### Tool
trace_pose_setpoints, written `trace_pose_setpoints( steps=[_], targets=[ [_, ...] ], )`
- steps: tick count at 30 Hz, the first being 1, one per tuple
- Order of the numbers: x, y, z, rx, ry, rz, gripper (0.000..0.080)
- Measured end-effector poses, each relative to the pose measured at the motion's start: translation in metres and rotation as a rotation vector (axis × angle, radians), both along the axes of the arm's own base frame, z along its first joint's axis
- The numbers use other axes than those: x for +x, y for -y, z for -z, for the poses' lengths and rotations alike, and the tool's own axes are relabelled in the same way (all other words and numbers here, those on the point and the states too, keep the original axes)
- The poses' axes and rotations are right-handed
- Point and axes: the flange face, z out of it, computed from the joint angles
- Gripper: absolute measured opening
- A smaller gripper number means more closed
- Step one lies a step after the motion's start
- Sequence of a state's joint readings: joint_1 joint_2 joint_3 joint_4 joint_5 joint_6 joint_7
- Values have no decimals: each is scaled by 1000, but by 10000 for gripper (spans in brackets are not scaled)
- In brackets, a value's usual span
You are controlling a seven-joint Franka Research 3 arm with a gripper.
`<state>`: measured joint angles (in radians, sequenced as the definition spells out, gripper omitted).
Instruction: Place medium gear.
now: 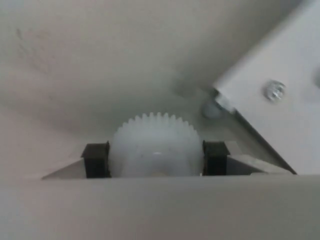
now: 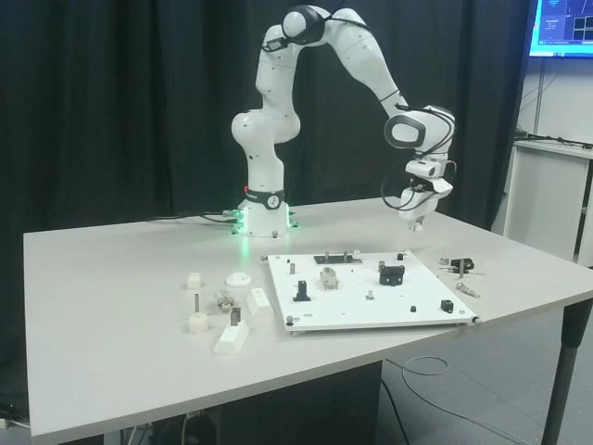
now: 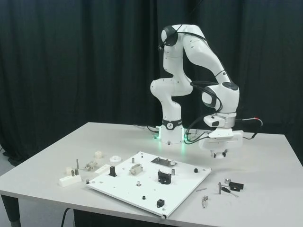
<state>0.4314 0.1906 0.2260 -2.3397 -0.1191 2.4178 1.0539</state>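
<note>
In the wrist view a white toothed gear (image 1: 156,145) sits between the two black finger pads (image 1: 96,160) of my gripper (image 1: 157,159), which is shut on it. The room views show the gripper (image 2: 414,221) (image 3: 218,154) hanging a little above the grey table, just off the far right corner of the white assembly board (image 2: 371,311) (image 3: 142,189). That board corner (image 1: 280,115) with a screw (image 1: 274,90) lies close beside the gear in the wrist view.
The board carries pegs and a black bracket (image 2: 391,273) (image 3: 164,178). Left of it lie a second white gear (image 2: 238,279) (image 3: 115,159) and white blocks (image 2: 232,338) (image 3: 69,180). Small black parts (image 2: 460,265) (image 3: 235,186) lie to its right.
</note>
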Motion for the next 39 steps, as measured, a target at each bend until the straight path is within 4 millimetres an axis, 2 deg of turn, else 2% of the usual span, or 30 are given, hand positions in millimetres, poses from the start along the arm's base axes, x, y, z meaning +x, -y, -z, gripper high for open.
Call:
trace_pose_setpoints(
  steps=[17, 25, 32, 33, 38, 39],
  targets=[
    [31, -35, 41, 49, -33, 38, 396],
    [42, -43, 59, 53, -64, 54, 396],
    [47, -48, 66, 44, -81, 55, 424],
    [48, -49, 66, 42, -83, 55, 679],
    [50, -52, 64, 32, -93, 54, 679],
    [51, -52, 64, 31, -93, 53, 774]
  ],
)
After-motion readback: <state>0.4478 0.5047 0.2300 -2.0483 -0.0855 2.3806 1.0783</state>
